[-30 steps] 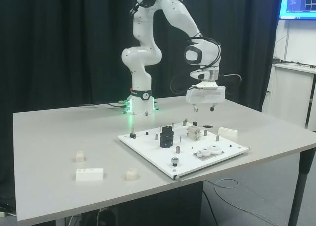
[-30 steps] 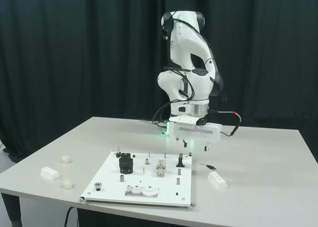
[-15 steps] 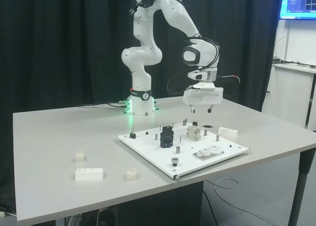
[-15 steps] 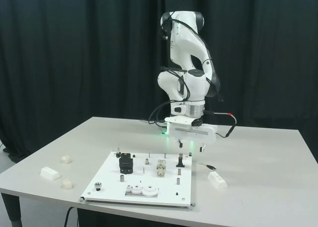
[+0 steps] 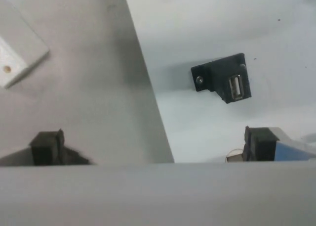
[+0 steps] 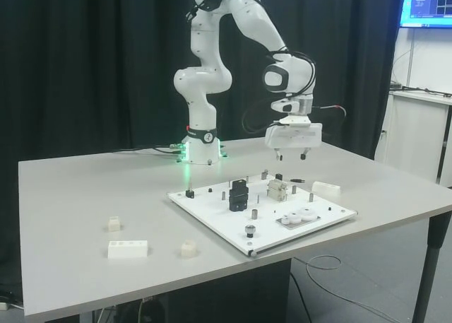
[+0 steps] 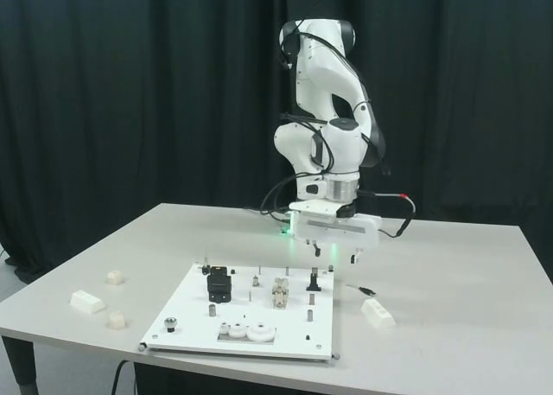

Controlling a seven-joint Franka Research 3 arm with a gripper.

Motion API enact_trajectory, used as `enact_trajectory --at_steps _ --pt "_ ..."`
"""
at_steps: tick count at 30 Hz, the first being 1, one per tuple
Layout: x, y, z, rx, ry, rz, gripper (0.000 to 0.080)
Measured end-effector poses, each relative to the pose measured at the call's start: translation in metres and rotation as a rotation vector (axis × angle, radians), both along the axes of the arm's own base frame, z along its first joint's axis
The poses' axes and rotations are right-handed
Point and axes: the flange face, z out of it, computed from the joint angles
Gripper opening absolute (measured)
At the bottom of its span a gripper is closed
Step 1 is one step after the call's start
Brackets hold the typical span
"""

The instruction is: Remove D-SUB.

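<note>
Back a touch toward the board's far corner after a small sideways swing half a second ago, the claw (image 6: 292,155) hangs well above the white board (image 6: 212,202), its two fingers spread wide with nothing between them. In the wrist view a black USB socket block (image 5: 220,79) lies below it on the board.

The D-SUB, as far as can be told the pale connector (image 6: 276,190) standing mid-board, sits in place, apart from the claw. A shallow grey tray (image 6: 285,224) at the board's front edge holds three white gears (image 6: 298,215). One black block (image 6: 239,194) stands beside the connector.

On the grey table (image 6: 70,196), three white blocks (image 6: 128,249) lie loose on one side of the board, and one more white block (image 6: 325,188) lies on the other.
</note>
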Motion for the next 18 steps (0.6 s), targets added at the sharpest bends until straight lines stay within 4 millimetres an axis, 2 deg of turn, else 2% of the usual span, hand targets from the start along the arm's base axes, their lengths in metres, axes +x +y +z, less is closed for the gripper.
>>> enact_trajectory --at_steps 10,18 --pt "0.004 0.001 0.007 0.011 -0.033 -0.013 0.0800" --pt "0.014 -0.014 0.018 0.020 -0.072 -0.024 0.0800"
